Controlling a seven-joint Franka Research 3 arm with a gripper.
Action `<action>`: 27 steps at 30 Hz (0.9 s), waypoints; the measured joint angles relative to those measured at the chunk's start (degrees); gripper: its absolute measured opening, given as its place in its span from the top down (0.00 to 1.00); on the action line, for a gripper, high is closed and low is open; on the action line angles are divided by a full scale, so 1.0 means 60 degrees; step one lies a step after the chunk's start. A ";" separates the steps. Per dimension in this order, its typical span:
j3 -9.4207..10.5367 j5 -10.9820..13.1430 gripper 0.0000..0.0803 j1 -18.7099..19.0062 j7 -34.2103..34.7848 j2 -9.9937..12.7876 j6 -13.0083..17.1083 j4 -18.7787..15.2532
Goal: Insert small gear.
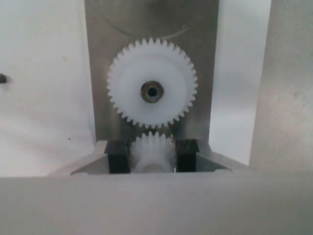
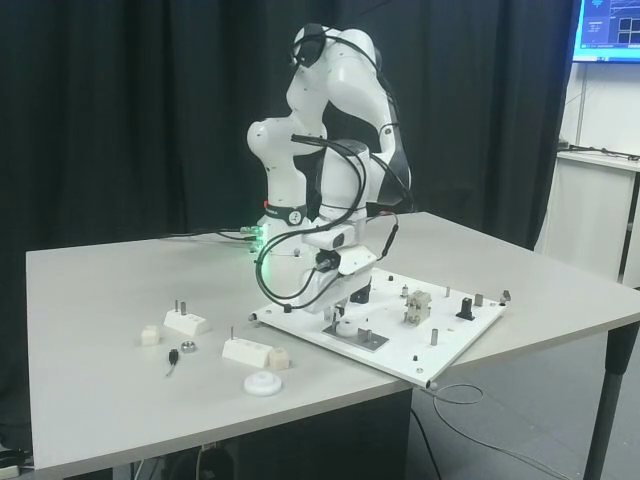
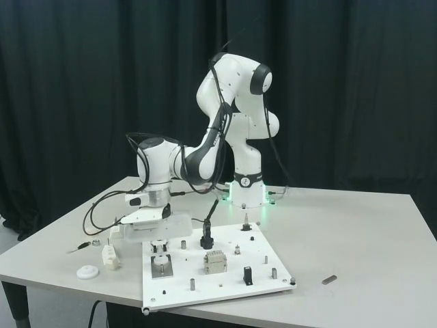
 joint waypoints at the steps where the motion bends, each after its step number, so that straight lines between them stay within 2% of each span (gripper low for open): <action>1: 0.0010 -0.0035 0.75 -0.0011 0.0041 0.0028 -0.0044 0.0044; 13: 0.0276 -0.0385 0.75 -0.0298 0.0690 0.0075 -0.0365 0.0296; 27: 0.0667 -0.1012 0.75 -0.0631 0.0508 0.0074 -0.0548 0.0486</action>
